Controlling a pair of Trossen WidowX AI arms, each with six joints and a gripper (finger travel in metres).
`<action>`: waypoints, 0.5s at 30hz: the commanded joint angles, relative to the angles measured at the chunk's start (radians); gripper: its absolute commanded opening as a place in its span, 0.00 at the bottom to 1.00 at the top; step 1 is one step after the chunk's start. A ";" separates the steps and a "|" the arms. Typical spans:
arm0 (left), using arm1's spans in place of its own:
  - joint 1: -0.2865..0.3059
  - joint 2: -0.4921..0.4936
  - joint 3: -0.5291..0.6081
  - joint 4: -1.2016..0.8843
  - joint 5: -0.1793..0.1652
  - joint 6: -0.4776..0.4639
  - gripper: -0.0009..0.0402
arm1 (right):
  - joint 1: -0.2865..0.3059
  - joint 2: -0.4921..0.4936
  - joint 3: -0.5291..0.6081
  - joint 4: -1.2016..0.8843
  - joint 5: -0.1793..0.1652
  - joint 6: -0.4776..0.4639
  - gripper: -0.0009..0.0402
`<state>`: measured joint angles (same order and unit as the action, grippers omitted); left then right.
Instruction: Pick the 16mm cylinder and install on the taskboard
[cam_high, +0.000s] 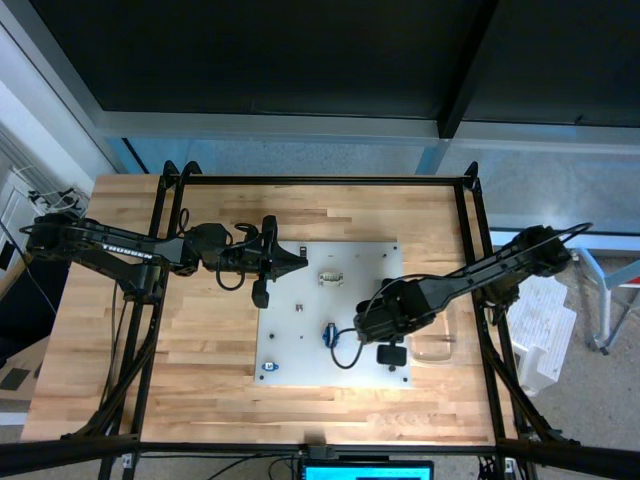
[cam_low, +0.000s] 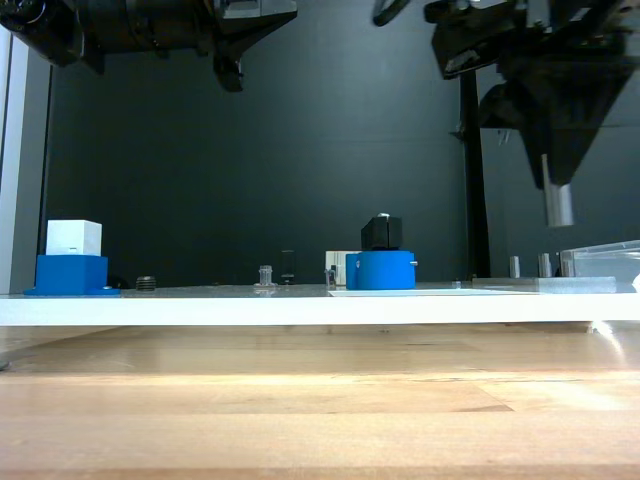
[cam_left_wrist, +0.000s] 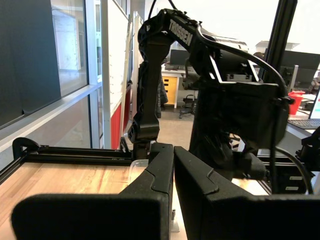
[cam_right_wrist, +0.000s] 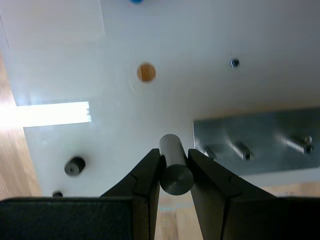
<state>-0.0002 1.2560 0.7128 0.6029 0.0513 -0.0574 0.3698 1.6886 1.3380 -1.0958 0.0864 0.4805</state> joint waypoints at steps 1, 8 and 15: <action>0.000 0.000 0.000 0.000 0.000 0.000 0.02 | -0.006 0.032 0.027 0.004 0.000 0.001 0.02; 0.000 0.000 0.000 0.000 0.000 0.000 0.02 | -0.014 0.093 0.084 0.010 0.000 -0.017 0.02; 0.000 0.000 0.000 0.000 0.000 0.000 0.02 | -0.025 0.142 0.124 0.016 0.000 -0.027 0.02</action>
<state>-0.0002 1.2560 0.7128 0.6025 0.0513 -0.0574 0.3462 1.8240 1.4548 -1.0805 0.0860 0.4549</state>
